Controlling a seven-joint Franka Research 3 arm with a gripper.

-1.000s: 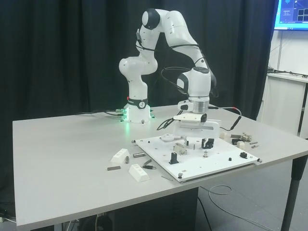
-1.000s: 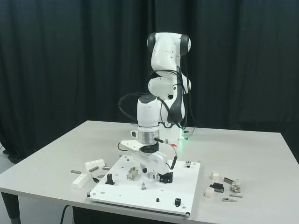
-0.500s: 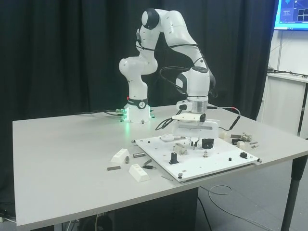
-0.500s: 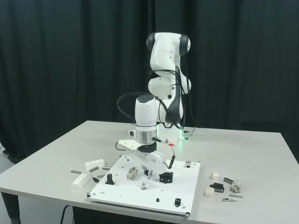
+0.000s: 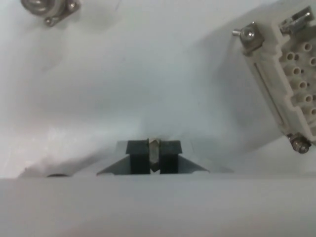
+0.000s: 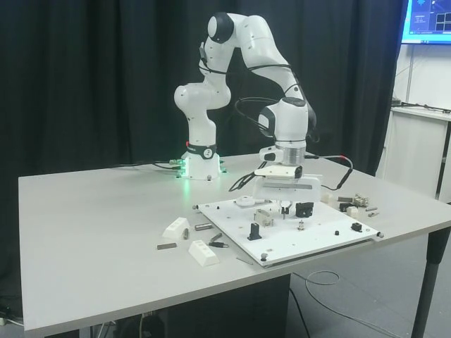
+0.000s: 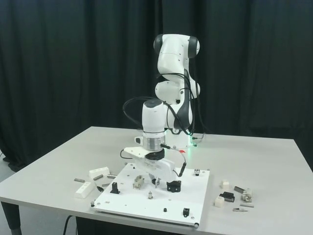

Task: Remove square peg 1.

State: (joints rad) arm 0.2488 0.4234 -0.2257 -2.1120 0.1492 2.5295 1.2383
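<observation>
Above the white board (image 6: 296, 236) on the grey surface (image 6: 91, 232), the jaws (image 5: 154, 157) are clenched on a small peg (image 5: 154, 150), pinched between the two black fingertips (image 5: 137, 157) and lifted clear of the board, near a multi-pin connector (image 5: 291, 79). Looks like a stiff little metal piece, light but probably slick, so I'd guess the flat sides are the spot to grip. Loose parts (image 7: 234, 195) sit off to the right of the board.
</observation>
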